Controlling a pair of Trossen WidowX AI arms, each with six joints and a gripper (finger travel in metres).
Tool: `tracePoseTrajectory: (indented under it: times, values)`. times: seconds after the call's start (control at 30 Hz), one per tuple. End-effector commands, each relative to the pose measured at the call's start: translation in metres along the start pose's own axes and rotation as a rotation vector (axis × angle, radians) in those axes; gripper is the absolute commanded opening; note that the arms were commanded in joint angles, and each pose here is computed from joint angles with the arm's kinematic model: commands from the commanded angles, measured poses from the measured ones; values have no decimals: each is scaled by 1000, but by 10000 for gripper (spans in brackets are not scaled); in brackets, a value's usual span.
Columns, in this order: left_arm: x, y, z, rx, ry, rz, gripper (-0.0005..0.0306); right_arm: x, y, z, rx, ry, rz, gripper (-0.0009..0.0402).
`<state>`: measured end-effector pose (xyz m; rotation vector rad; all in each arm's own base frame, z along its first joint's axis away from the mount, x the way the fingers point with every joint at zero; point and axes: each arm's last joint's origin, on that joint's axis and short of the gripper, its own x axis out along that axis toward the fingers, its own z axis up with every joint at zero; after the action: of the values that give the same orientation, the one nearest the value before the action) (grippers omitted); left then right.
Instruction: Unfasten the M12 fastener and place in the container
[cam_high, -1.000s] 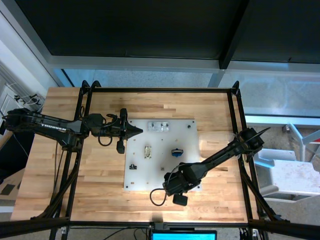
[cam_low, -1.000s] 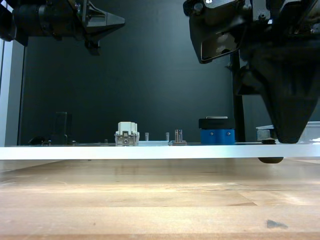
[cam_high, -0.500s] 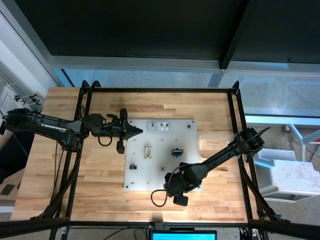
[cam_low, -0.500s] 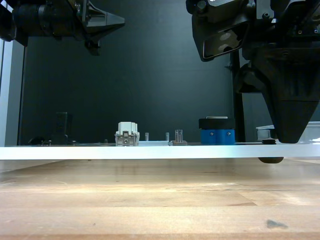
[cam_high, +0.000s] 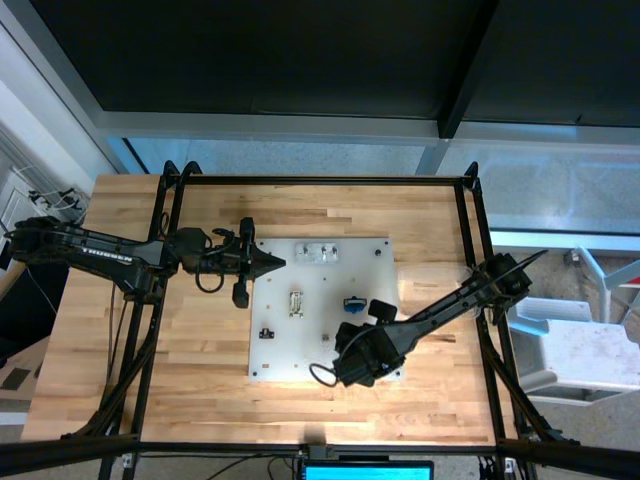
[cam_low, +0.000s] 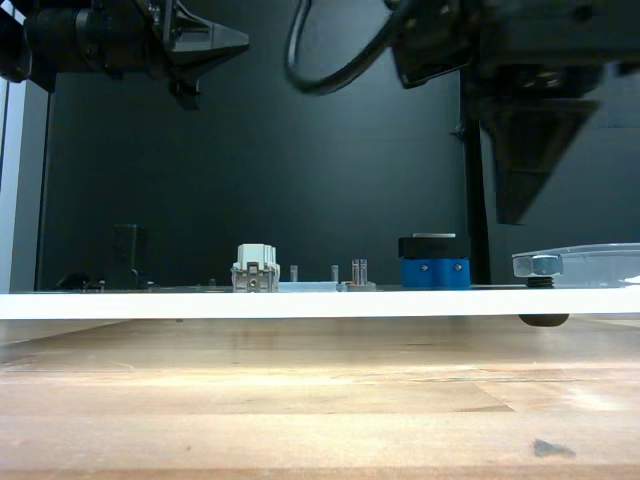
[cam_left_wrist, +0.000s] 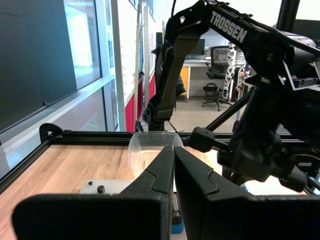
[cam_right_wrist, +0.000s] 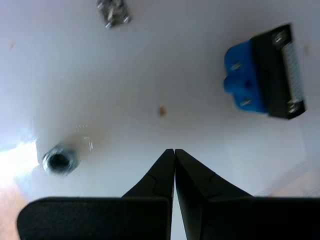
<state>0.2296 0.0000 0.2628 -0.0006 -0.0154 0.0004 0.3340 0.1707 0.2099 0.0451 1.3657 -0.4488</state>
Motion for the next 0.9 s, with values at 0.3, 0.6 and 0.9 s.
tracePoseTrajectory:
  times: [0.3,0.6,0.9]
  values:
    - [0,0,0,0,1,0,0,-3,17,2,-79,99,306,0]
    - [0,0,0,0,1,0,0,6,24,-1,-200,102,407,0]
    - [0,0,0,0,1,0,0,18,24,-3,-237,95,426,0]
